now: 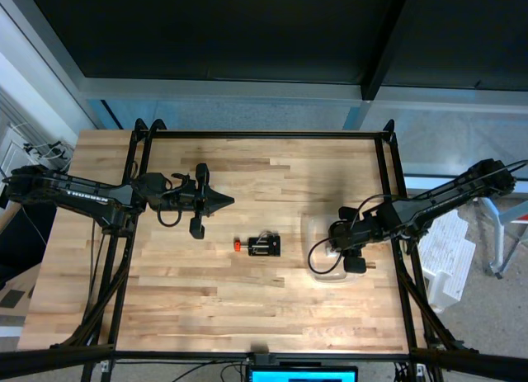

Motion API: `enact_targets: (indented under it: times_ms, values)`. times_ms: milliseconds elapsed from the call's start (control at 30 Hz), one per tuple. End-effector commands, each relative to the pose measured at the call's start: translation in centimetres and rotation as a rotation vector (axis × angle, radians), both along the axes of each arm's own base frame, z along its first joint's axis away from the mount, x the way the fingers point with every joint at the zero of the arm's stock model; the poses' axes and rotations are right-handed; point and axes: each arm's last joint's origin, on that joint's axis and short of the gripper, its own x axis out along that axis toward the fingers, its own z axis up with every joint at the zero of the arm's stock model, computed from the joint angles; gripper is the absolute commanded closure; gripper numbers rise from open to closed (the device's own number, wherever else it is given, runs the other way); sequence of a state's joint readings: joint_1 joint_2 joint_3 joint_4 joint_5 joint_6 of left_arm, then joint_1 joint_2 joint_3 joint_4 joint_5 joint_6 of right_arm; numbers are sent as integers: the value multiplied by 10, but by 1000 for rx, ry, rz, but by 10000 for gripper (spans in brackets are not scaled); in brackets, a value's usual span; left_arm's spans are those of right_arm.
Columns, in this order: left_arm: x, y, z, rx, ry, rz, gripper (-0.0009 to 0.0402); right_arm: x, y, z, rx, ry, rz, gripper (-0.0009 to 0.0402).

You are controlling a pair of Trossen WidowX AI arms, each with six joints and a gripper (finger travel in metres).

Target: Pick the RCA connector and install on taskboard

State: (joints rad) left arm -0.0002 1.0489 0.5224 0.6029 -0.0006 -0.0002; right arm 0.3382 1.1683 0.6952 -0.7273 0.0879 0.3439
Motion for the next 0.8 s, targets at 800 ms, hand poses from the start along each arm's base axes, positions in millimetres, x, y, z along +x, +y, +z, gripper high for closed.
enact_targets:
  times_ms: [800]
  values:
    - [0,0,0,0,0,0,393,7,6,-25,-33,11,-11,260]
